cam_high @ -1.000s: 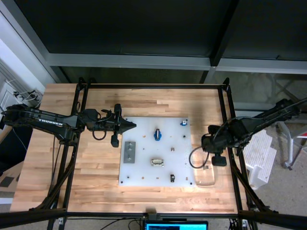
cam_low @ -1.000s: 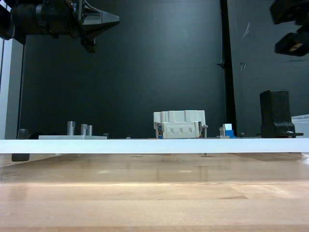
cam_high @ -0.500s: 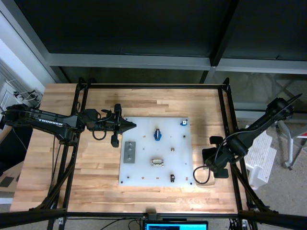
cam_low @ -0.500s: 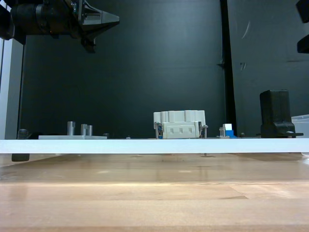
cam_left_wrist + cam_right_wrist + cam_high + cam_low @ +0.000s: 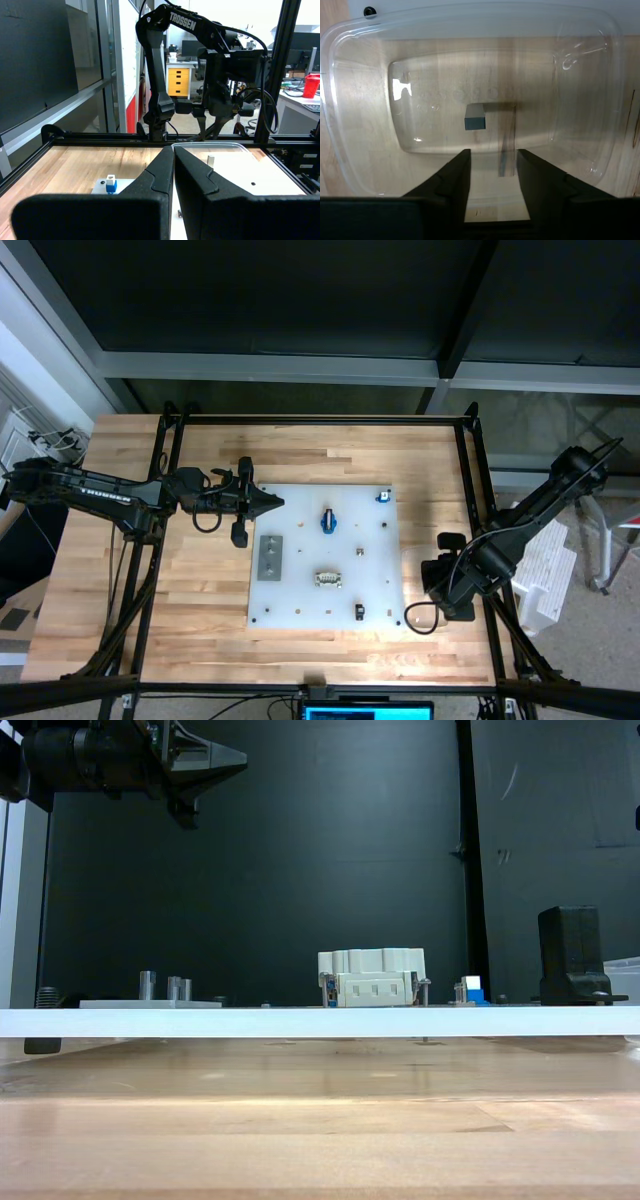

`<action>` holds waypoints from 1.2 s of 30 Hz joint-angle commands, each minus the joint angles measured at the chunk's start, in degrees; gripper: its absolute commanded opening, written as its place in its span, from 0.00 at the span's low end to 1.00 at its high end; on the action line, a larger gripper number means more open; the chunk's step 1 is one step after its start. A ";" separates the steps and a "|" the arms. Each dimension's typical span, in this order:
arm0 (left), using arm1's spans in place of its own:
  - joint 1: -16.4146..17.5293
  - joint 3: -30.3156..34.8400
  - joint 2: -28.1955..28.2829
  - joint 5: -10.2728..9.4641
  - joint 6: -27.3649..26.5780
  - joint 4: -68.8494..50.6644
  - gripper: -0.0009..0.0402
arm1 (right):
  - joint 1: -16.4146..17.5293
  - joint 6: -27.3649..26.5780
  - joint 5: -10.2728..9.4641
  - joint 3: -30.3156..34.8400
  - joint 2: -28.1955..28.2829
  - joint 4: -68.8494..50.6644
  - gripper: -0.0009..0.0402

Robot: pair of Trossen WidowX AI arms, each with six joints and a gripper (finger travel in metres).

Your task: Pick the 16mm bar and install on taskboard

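Note:
The 16mm bar (image 5: 475,116) is a small grey piece lying alone in the clear plastic tray (image 5: 355,100), seen from above in the right wrist view. My right gripper (image 5: 492,152) hangs over the tray, open, with the bar just beyond its fingertips and nothing between them. In the high view the right gripper (image 5: 443,585) is off the right edge of the white taskboard (image 5: 300,595) and covers the tray. My left gripper (image 5: 270,502) is shut and empty, held high at the board's back left corner, as the left wrist view (image 5: 173,150) and low view (image 5: 235,760) also show.
On the taskboard stand a grey metal block (image 5: 270,556), a blue knob (image 5: 328,521), a silver connector (image 5: 327,580) and a small black part (image 5: 359,613). Black frame rails (image 5: 470,490) run along the table's sides. A loop of cable (image 5: 418,618) hangs beside the right gripper.
The right arm has swung toward the table's near edge, ending over the tray and leaving the low view. The left arm has not moved.

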 commanded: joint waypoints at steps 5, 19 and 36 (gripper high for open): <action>0.00 0.00 0.00 0.02 0.02 0.00 0.02 | 0.61 0.39 1.14 -0.31 2.05 1.31 0.48; 0.00 0.00 0.00 0.02 0.02 0.00 0.02 | 1.51 0.90 0.83 -4.68 3.21 7.43 0.55; 0.00 0.00 -0.02 0.02 0.02 0.00 0.02 | 1.55 -1.84 1.14 -10.49 4.68 16.35 0.52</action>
